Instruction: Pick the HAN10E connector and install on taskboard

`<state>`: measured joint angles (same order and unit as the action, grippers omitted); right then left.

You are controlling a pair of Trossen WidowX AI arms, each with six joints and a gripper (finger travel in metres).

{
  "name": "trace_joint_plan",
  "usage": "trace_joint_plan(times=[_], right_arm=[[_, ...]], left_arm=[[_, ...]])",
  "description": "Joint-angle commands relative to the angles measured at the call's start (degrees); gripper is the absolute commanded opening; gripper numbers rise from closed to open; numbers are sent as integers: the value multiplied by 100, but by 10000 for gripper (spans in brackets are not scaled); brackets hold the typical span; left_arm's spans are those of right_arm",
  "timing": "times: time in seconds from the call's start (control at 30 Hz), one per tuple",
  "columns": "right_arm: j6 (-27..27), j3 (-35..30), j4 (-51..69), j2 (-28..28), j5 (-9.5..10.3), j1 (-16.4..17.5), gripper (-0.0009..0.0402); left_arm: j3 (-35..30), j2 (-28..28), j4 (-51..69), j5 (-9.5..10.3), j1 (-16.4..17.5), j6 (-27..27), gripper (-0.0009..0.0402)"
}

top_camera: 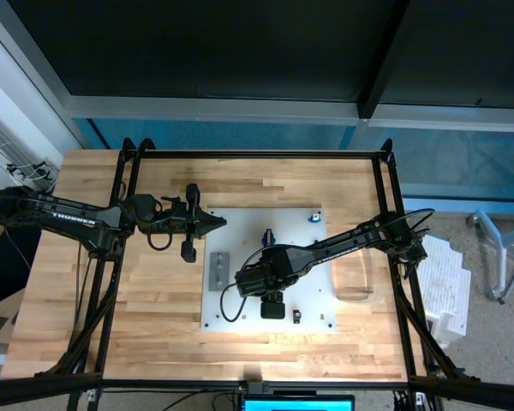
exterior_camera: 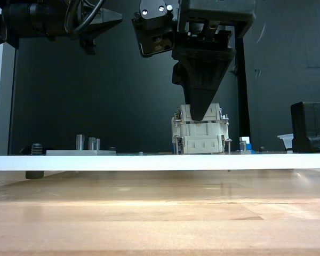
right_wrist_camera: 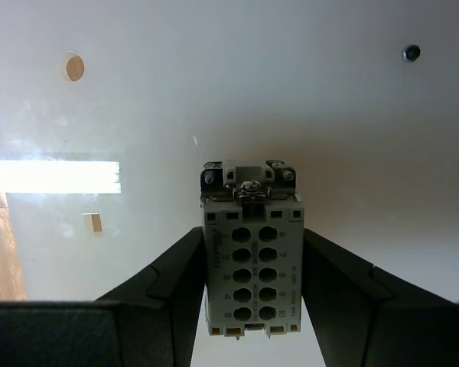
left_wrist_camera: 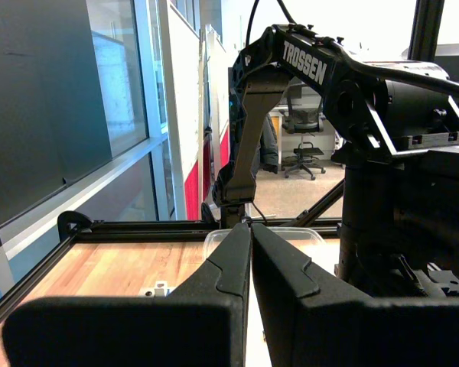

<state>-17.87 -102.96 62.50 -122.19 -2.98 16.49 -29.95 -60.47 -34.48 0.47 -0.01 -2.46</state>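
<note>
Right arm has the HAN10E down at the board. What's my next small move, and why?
Probably ease the right gripper open slightly: the HAN10E connector clamped in it looks upright, its base level with the taskboard in the low view. The left gripper hangs shut above the board's left edge.

We find the light-grey rectangular HAN10E connector [right_wrist_camera: 252, 260] on the flat white square taskboard [top_camera: 313, 291], clasped within the right gripper [exterior_camera: 201, 112]; the left gripper [top_camera: 218, 223] hangs above its far-left corner.

A robotics lab: a Trossen-branded arm [left_wrist_camera: 306, 65] over a black-framed wooden bench [top_camera: 154, 334] carrying a white taskboard [top_camera: 308, 287], with glass partitions [left_wrist_camera: 115, 92] and an office chair [left_wrist_camera: 304, 151] beyond.
</note>
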Motion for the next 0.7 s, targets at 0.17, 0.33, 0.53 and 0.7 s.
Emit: trace_joint_plan(times=[0.17,0.33,0.53,0.7], right_arm=[[-9,9,-7,-26,2,4,43],[-9,7,-13,-26,2,7,46],[-11,7,-28,31,4,7,96],[-26,2,-28,76,2,4,163]], left_arm=[[0,-2,-2,-2,0,0,1],[0,-2,-2,0,2,0,1],[0,-2,-2,0,0,0,1],[0,-2,-2,0,2,0,1]])
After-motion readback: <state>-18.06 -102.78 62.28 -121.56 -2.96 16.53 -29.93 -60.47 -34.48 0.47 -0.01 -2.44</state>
